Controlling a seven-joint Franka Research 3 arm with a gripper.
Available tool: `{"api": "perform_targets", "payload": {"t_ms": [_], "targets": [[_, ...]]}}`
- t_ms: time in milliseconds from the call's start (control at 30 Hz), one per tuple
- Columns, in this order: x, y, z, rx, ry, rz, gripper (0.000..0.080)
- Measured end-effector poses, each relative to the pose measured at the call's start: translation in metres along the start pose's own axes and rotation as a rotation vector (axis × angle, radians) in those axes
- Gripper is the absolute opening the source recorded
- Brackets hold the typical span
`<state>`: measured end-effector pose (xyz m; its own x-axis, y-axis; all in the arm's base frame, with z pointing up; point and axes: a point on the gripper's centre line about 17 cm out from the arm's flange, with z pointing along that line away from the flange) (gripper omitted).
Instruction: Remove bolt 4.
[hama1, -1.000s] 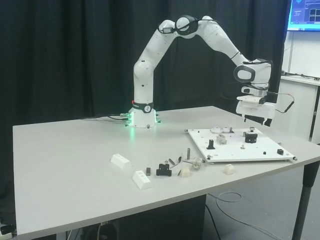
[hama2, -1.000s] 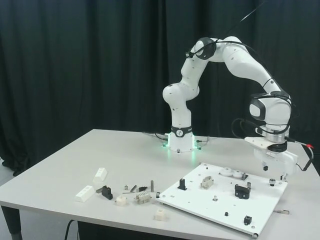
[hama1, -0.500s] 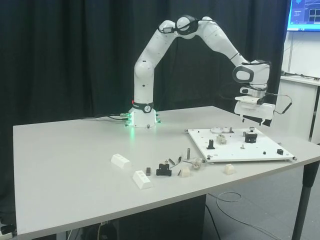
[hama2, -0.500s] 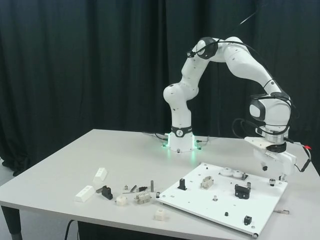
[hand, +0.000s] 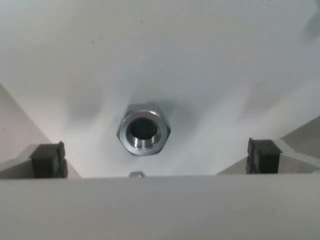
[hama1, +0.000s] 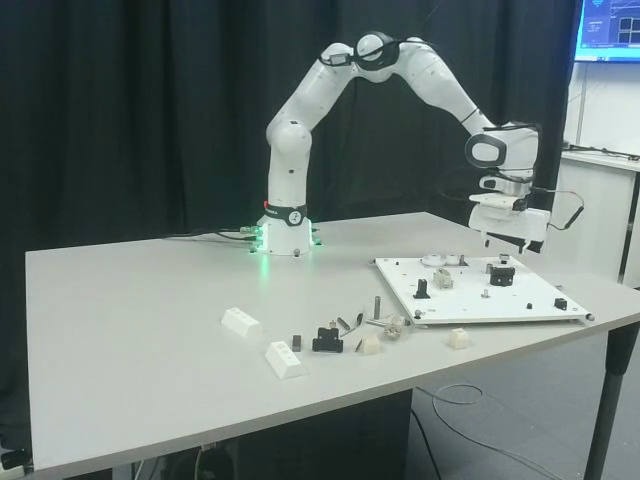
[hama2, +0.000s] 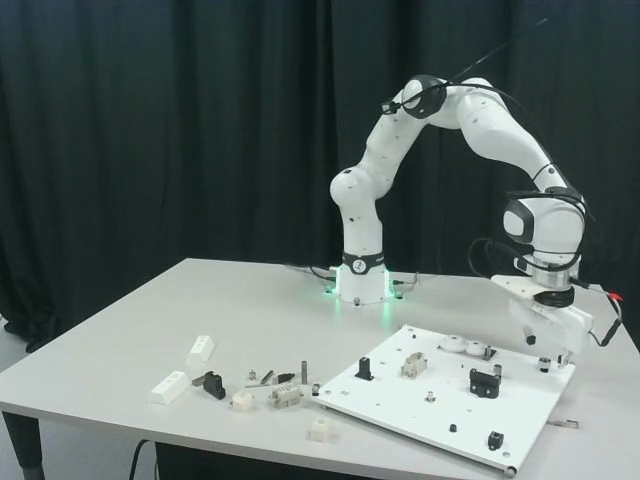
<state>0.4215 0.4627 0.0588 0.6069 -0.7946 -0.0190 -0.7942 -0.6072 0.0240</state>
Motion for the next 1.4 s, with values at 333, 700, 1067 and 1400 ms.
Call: {"api": "perform_targets", "payload": {"t_ms": [333, 700, 1067, 1400], "targets": [[-0.001, -0.001, 0.005, 0.011, 0.009, 0.027, 0.0800], [0.000, -0.001, 0.009, 0.014, 0.017, 0.038, 0.0800], [0.002, -0.001, 0.012, 0.014, 0.022, 0.047, 0.0800], [0.004, -0.002, 0.015, 0.016, 0.023, 0.058, 0.0800]]}}
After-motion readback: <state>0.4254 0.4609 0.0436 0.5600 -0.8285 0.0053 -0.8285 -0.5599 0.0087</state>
